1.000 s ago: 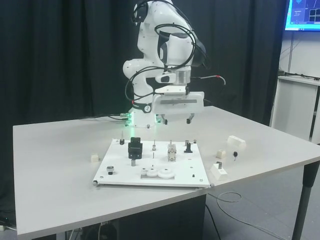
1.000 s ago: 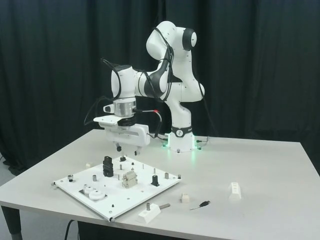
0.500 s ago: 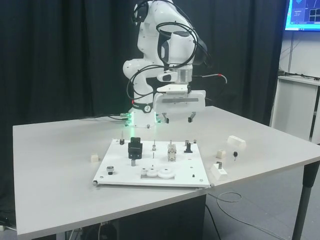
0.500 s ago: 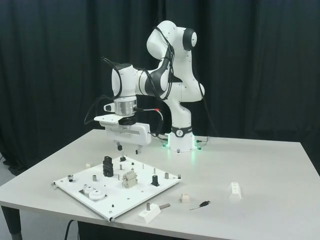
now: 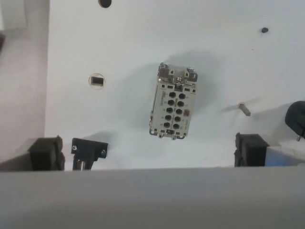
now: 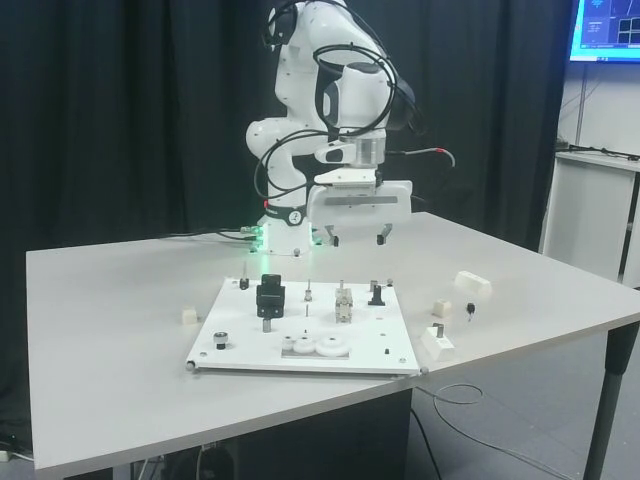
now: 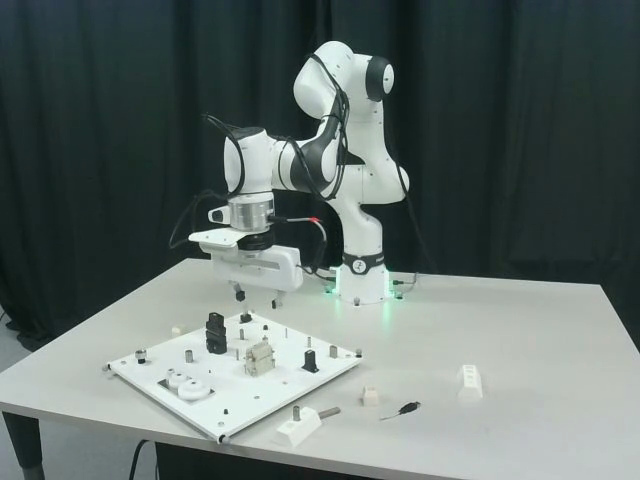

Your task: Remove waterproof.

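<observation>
Gripper (image 5: 147, 151) empty above the board, two fingers (image 5: 45, 152) spread wide.
One waterproof connector (image 5: 174, 102) stands on the white board (image 6: 390, 330), below and between the fingers, untouched. Just beside one fingertip is one black bracket (image 5: 89, 151), partly cut off by the gripper body. Three white gears (image 6: 316, 347) sit near the board edge, well apart from the fingers. Small pegs are hard to make out.

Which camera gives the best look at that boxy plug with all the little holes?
The wrist view: it looks straight down on the connector, showing its rows of holes. Both room views show it only as a small block on the white board.
</observation>
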`<state>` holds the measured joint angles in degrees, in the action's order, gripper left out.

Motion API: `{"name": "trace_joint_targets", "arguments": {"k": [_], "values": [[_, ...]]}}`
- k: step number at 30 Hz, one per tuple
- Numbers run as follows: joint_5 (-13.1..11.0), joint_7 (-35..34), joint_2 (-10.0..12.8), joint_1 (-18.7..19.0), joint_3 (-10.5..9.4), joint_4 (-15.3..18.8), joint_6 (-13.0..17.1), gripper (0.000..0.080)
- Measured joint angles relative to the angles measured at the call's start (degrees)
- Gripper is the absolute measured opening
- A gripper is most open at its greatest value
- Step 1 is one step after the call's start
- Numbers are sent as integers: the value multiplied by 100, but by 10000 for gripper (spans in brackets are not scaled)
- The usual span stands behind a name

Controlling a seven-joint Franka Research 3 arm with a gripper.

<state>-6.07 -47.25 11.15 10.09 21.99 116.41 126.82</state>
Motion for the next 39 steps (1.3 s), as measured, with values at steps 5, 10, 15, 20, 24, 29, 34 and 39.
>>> {"name": "trace_joint_targets", "arguments": {"k": [5, 10, 15, 20, 24, 29, 34, 39], "values": [[0, -52, 7, 10, 0, -11, 6, 800], [0, -193, 27, 13, 0, -33, 12, 800], [0, -358, 45, 13, 4, -41, 14, 800], [0, -637, 70, 12, 14, -41, 14, 800], [-3, -875, 102, 11, 18, -41, 10, 800], [-3, -955, 158, 11, 19, -41, 10, 800], [-4, -989, 220, 11, 24, -41, 15, 800], [-18, -1010, 287, 8, 43, -41, 52, 800]]}}
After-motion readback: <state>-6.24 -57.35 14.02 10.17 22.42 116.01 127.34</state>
